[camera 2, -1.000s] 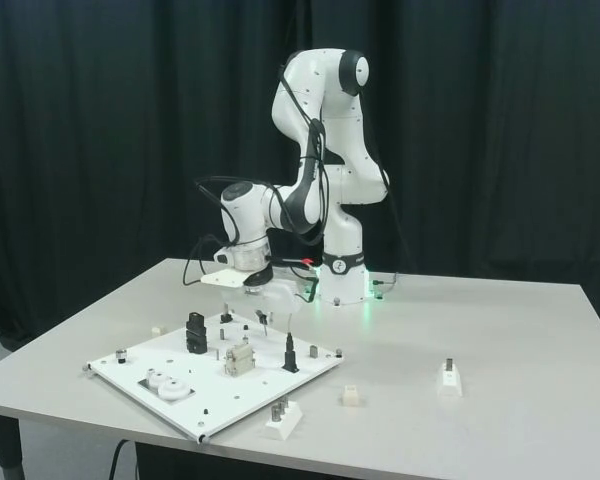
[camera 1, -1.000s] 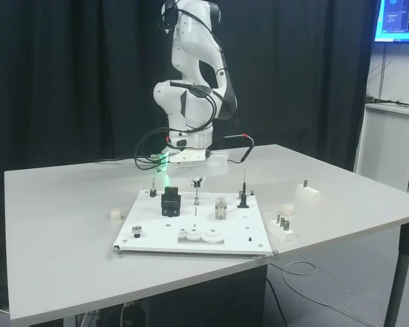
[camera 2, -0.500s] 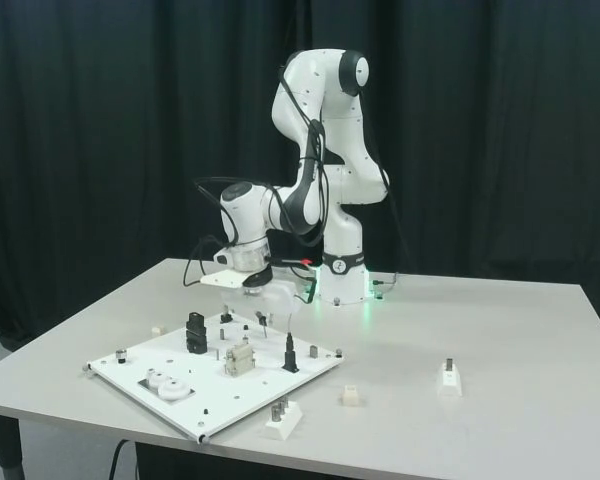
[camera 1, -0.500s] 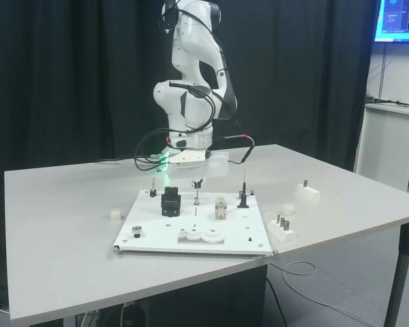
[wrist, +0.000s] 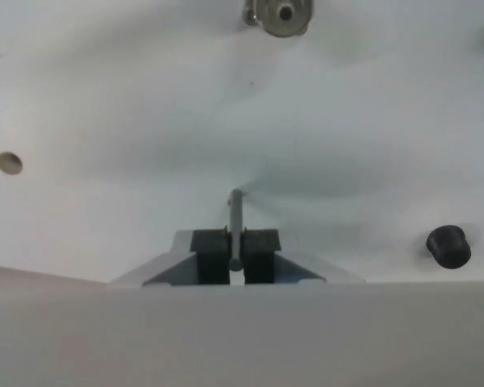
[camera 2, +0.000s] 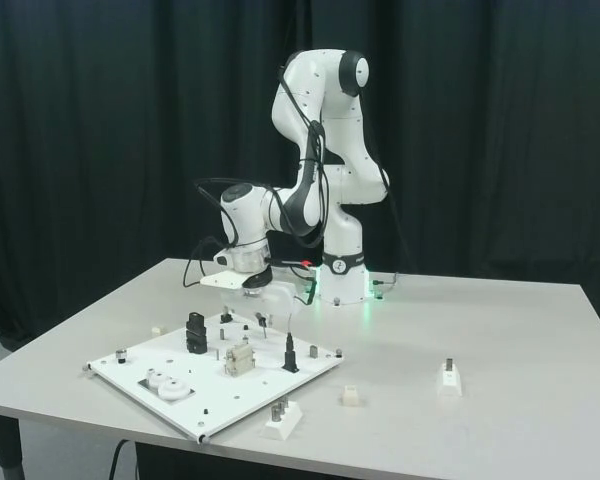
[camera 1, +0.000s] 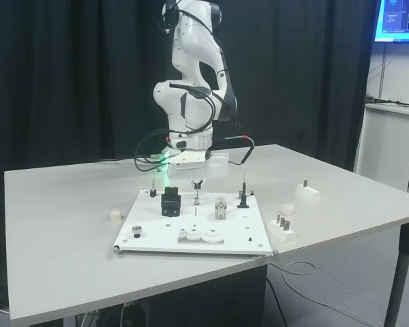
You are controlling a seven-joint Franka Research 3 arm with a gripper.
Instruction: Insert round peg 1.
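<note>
The white board (camera 1: 191, 221) lies flat on the grey table (camera 1: 68, 225) and serves as the landmark for every position given here. Off the board's left edge in the first room view sits a small white block (camera 1: 114, 214) on the table. On the board near that edge stands a black block (camera 1: 170, 203); along the board's front edge lie white gears (camera 1: 201, 236). Over the middle of the board's rear half hangs the gripper (camera 1: 197, 182) of the white arm (camera 1: 191, 82). In the wrist view its two black fingers (wrist: 210, 251) are clenched on a thin grey peg (wrist: 236, 230), which points straight down at the white board surface (wrist: 145, 121); whether its tip touches the board cannot be told. In that view a round hole (wrist: 10, 163), a metal stud (wrist: 278, 14) and a black knob (wrist: 448, 246) mark the board around the peg. Further along the board stand a small metal fixture (camera 1: 221, 208) and a black post (camera 1: 243, 196). Off the board's right edge rest a white holder with grey pegs (camera 1: 282, 228) and two further white blocks (camera 1: 308, 192).
</note>
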